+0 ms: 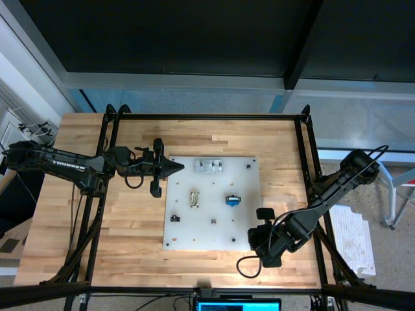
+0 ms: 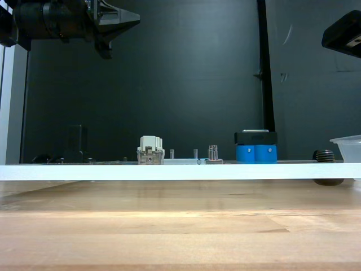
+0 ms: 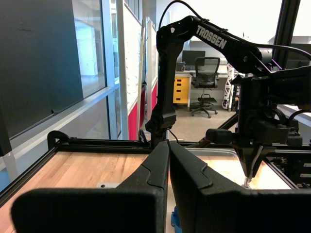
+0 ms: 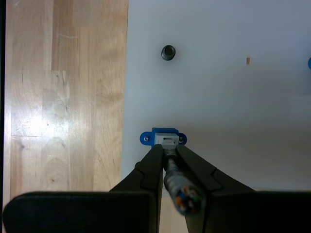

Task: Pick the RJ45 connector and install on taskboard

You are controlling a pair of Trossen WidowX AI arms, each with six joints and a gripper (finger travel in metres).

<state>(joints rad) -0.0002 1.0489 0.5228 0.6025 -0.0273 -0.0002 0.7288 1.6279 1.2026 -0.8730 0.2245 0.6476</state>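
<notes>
My right gripper [image 4: 167, 148] is shut on the RJ45 connector [image 4: 168, 141], a tiny pale see-through plug with a short grey cable stub [image 4: 179, 187] running back between the fingers. The plug's front end meets a small blue-flanged socket [image 4: 146, 139] on the white taskboard [image 4: 223, 97], close to the board's edge; how deep it sits I cannot tell. From above, the right gripper [image 1: 255, 234] hangs over the taskboard [image 1: 194, 240] at its near right corner. My left gripper [image 1: 176, 167] is shut and empty, raised over the board's far left edge, with its fingers [image 3: 160, 160] pressed together.
On the board stand a beige connector block [image 1: 194, 198], a blue block [image 1: 231, 200] and silver sockets [image 1: 210, 166]. A clear plastic tray [image 2: 347, 148] sits to the right of the board. A black frame [image 1: 207, 117] surrounds the wooden table [image 1: 78, 220].
</notes>
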